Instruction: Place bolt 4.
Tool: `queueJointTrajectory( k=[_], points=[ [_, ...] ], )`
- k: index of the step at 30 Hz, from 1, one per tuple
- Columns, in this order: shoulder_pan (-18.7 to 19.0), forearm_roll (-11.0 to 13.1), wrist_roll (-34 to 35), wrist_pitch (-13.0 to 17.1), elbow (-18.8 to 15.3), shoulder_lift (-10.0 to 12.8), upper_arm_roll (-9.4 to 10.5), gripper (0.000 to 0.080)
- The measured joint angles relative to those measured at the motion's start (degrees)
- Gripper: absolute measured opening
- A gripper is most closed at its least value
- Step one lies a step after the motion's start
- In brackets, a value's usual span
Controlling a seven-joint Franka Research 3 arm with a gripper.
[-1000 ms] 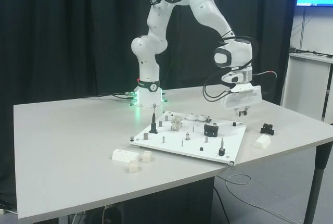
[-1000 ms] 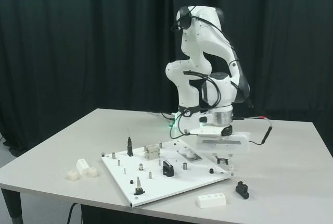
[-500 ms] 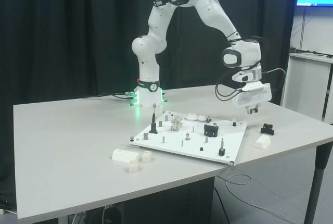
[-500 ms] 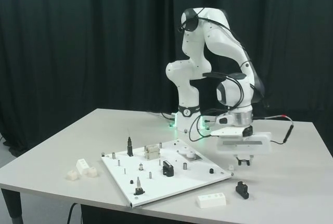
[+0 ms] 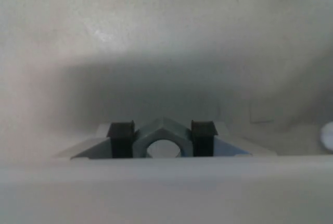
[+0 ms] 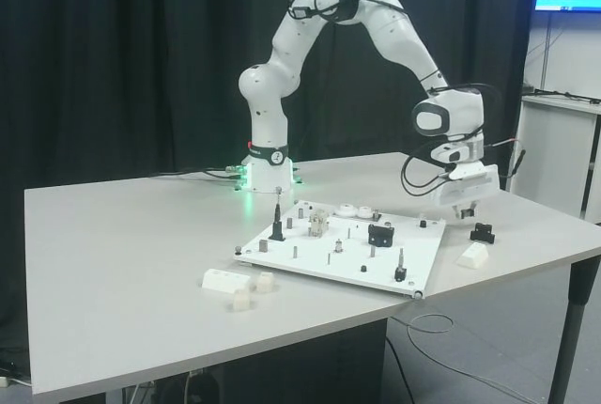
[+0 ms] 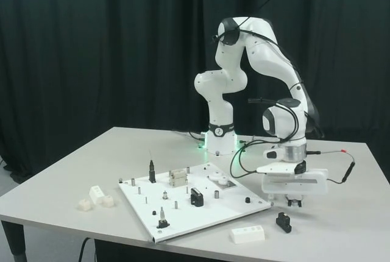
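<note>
Hovering low over the table (image 6: 113, 235), the gripper (image 5: 162, 139) pinches a grey nut (image 5: 161, 141), at 3 o'clock off the white board (image 7: 201, 213).

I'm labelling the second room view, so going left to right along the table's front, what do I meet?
Group of small white blocks → white assembly board → long white block → small black part, with the hand just above it.
</note>
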Motion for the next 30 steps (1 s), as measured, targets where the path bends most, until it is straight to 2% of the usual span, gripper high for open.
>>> queueJointTrajectory(
  k=[7, 18, 19, 27, 28, 30],
  points=[
    [0.31, 0.00, 2.35, -1.56, 1.90, 1.39, 0.00, 0.0232],
    [0.38, -0.08, 4.23, -6.05, 4.34, 1.32, -0.14, 0.0232],
    [0.40, -0.09, 4.31, -6.65, 4.60, 1.26, -0.18, 0.0722],
    [0.74, -0.20, 5.05, -11.13, 6.47, 0.29, -0.52, 0.0722],
    [0.78, -0.22, 5.15, -11.55, 6.64, 0.13, -0.55, 0.0783],
    [0.87, -0.28, 5.35, -12.46, 6.97, -0.27, -0.61, 0.0797]
  ],
)
